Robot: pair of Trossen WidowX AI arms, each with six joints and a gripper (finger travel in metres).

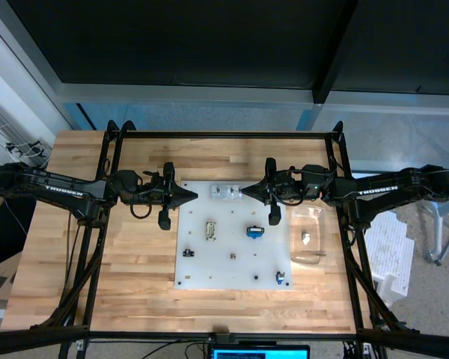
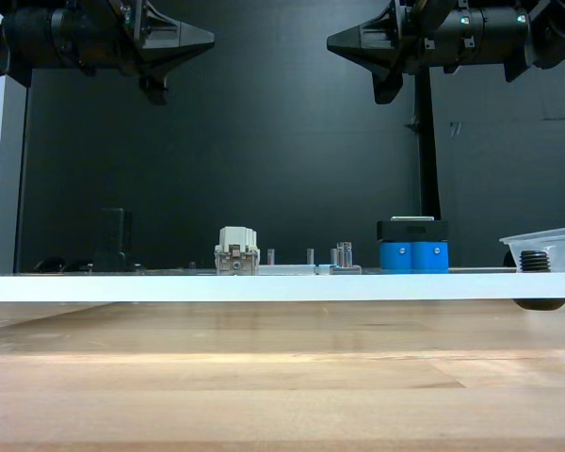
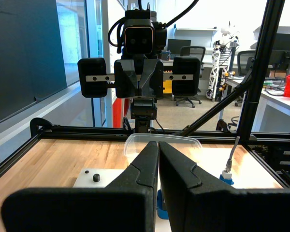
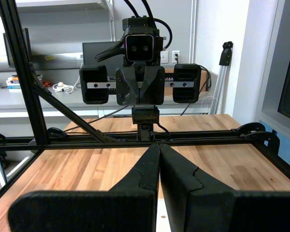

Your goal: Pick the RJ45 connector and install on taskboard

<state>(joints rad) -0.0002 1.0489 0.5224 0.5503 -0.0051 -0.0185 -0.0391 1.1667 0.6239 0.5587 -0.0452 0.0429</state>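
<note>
**While both arms hang high, the connector [image 3: 227, 168] is found on the blue jack [image 1: 282, 278]**

The left gripper [image 1: 195, 196] and right gripper [image 1: 243, 191] are held above the white board's [image 1: 209, 273] far half, mid-frame, fingers pressed together, nothing gripped. The connector is seen upright at the board's lower right corner, apparently seated. The white block [image 1: 306, 238] is seen bare in the clear tray [image 1: 318, 259].

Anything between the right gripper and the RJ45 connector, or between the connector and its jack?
Nothing visible does. The connector appears already seated in the blue jack, its cable sticking up. The right gripper and left gripper hang shut, high over the white board.
</note>
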